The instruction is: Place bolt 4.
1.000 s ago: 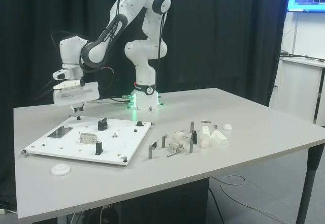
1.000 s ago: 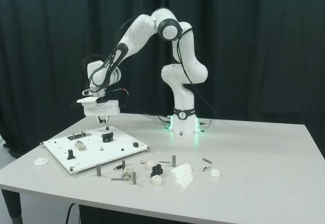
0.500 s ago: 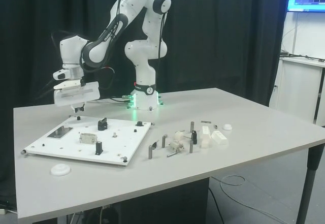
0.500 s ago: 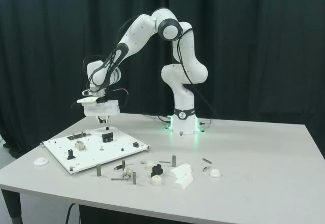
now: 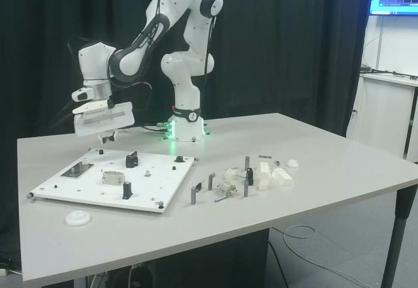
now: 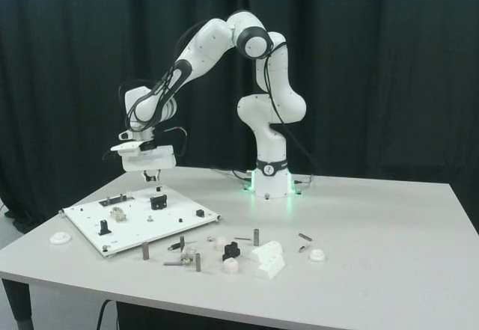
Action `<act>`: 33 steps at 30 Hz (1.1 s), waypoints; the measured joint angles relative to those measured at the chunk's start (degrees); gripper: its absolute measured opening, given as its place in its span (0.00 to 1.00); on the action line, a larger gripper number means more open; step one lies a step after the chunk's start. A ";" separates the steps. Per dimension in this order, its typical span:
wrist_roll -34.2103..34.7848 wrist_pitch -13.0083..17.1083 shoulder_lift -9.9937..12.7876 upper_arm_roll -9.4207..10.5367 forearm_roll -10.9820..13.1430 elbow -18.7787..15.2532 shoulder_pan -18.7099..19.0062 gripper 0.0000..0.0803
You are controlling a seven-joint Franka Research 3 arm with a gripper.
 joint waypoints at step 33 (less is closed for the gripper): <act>24.18 -6.06 -0.32 -8.56 -2.13 0.00 28.26 0.28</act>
